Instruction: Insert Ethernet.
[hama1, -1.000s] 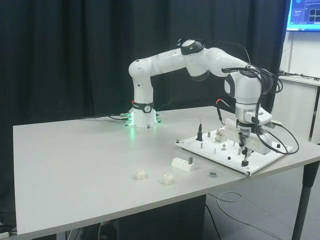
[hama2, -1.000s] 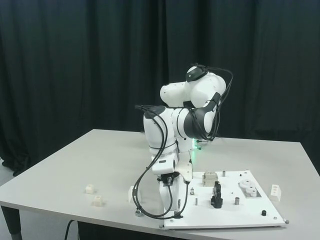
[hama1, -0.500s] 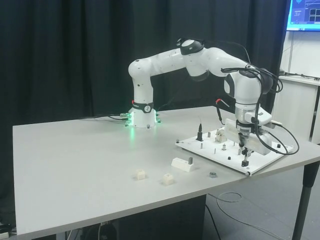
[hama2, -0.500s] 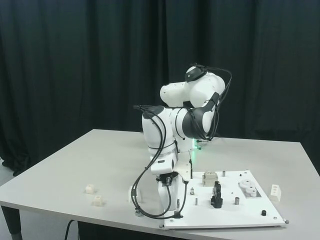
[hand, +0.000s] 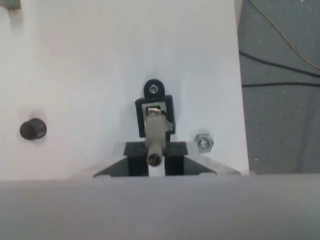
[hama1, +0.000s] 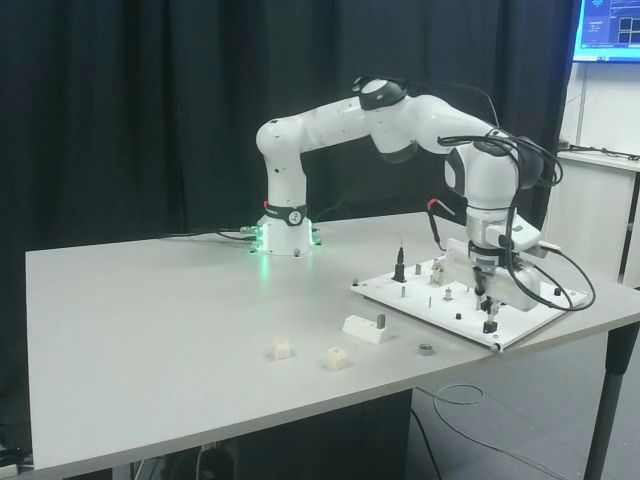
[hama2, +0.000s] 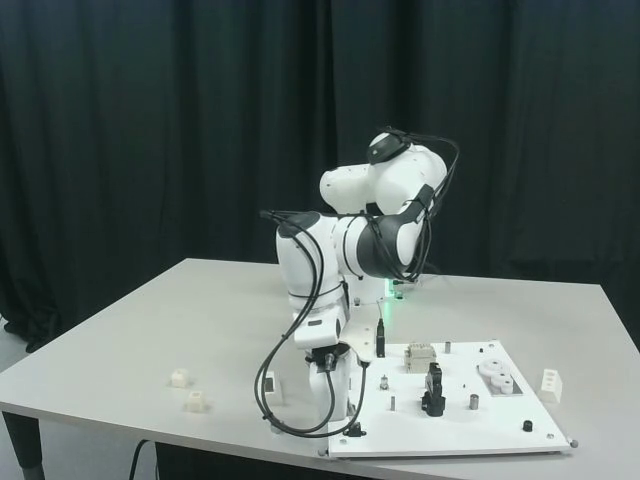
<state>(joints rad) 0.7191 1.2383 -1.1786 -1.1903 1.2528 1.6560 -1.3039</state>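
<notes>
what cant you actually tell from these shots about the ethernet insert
- Wrist view: how deep the Ethernet plug sits in the black socket; seen end-on.
- Wrist view: the gripper above its tips; a grey blur covers it.
- Both room views: plug and socket too small; in the second, the arm hides them.

The grey bench (hama1: 150, 320) filled the lower frame of the first room view. At right a white board (hama1: 520, 322) lay flat on it, near the front edge. Left of the board sat a white block (hama1: 364, 328), two small white cubes (hama1: 282, 349) (hama1: 336, 358), and a small ring (hama1: 425, 349). The arm's base (hama1: 284, 232) stood at the back.
</notes>
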